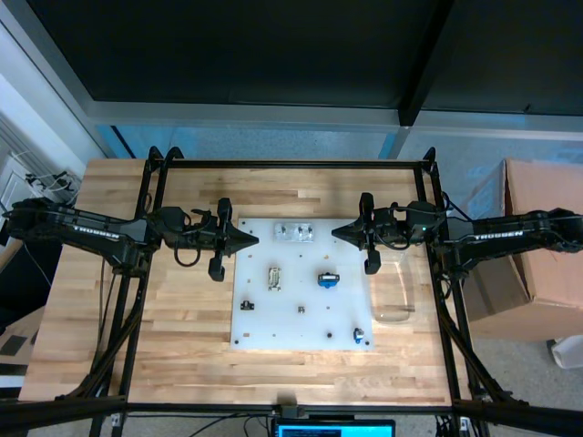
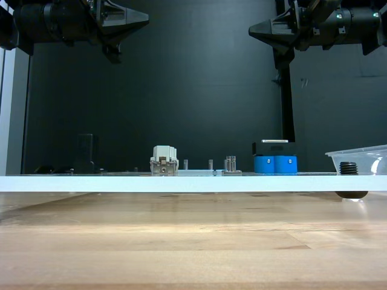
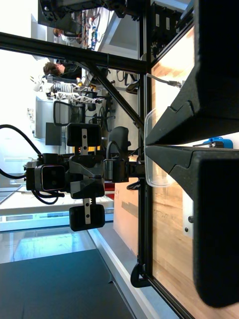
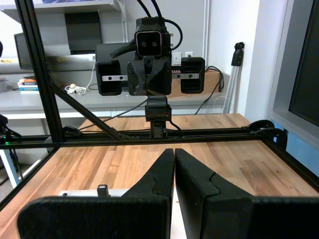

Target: Remove the RJ45 connector from the taskboard and place in the container

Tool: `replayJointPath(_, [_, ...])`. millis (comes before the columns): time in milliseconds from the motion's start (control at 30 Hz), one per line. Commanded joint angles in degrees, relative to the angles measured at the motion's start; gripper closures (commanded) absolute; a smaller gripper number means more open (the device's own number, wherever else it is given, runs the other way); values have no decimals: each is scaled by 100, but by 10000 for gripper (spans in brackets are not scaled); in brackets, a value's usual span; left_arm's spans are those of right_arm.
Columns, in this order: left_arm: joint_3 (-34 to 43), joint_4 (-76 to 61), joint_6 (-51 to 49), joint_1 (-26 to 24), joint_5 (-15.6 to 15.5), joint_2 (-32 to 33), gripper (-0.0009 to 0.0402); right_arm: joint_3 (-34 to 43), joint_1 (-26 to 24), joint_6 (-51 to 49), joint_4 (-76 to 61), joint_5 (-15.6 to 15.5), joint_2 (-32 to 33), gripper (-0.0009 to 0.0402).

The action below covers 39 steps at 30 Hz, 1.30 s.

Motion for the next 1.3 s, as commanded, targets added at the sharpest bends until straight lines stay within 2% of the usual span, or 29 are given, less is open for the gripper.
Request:
replayJointPath(33, [0,2,2,2,4,0,393,2,0,0,2,0,2,391])
replayJointPath(900, [0,2,2,2,4,0,393,4,2,31,127,-7,2,391])
replayJointPath(1000, [0,2,2,2,4,0,393,4,13,256,111,-127,-9,394])
replayJointPath(1167, [0,4,2,0,4,0,393,22,76,459,-142,-107,-63,394])
replayJointPath(1300, [0,2,2,2,4,0,393,402,212,452,-1202,-39,-103,394])
